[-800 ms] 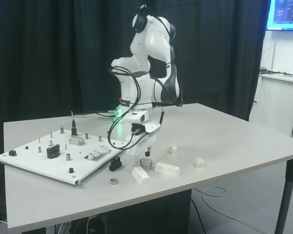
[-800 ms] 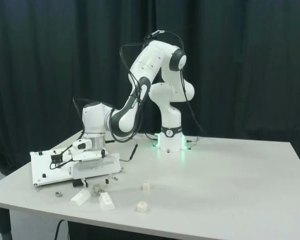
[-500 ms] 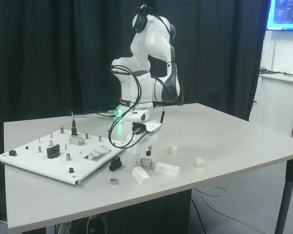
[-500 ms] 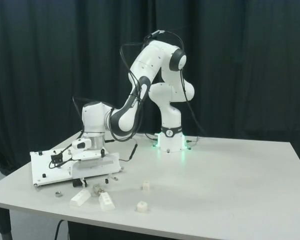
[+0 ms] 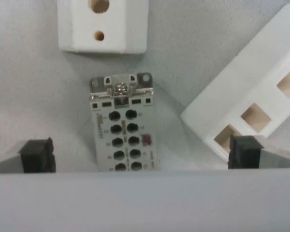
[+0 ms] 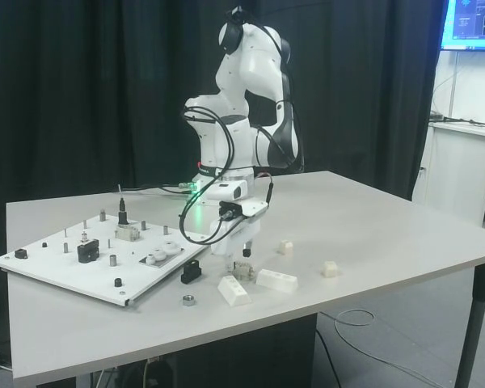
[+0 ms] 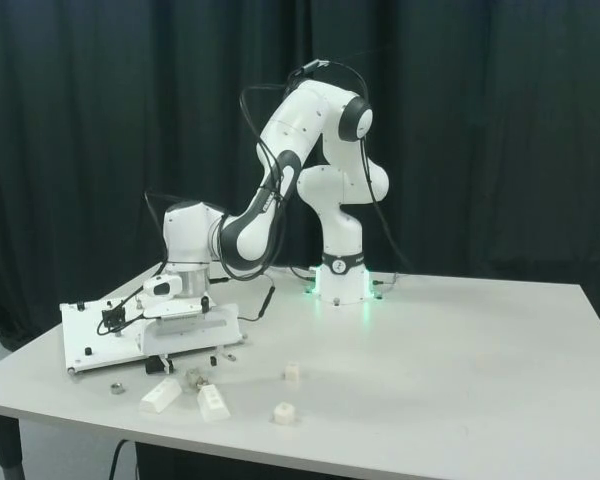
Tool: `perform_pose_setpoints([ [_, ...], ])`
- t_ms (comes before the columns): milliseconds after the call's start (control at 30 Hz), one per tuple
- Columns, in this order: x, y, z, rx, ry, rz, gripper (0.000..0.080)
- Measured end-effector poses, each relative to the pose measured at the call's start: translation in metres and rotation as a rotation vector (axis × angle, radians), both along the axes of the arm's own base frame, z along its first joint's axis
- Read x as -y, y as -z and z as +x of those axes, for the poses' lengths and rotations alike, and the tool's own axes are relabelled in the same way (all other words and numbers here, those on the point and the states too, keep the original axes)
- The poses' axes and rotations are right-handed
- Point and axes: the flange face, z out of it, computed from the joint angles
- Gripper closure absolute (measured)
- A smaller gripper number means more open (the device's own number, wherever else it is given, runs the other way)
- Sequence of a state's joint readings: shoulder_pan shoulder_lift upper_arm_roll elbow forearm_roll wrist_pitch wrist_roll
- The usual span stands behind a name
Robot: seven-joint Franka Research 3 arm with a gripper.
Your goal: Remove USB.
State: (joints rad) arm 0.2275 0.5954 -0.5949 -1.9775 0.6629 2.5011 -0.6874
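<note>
White arm's gripper [image 5: 140, 153], fingers apart and empty, hovering over a grey multi-hole connector block [image 5: 123, 123]; USB removal seemingly not begun.

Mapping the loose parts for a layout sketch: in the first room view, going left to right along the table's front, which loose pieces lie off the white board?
Black block → nut → slanted white block → long white block → small white cube.
</note>
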Motion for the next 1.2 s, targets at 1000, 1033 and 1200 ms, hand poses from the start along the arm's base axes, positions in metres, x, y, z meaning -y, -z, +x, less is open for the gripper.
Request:
perform_pose_setpoints([
  [1000,0.015,-0.019,-0.002,0.007,-0.004,-0.025,0.0003],
  [1033,0.018,-0.021,-0.003,0.006,-0.006,-0.030,0.0003],
  [1200,0.034,-0.034,-0.010,-0.011,-0.015,-0.055,0.0003],
])
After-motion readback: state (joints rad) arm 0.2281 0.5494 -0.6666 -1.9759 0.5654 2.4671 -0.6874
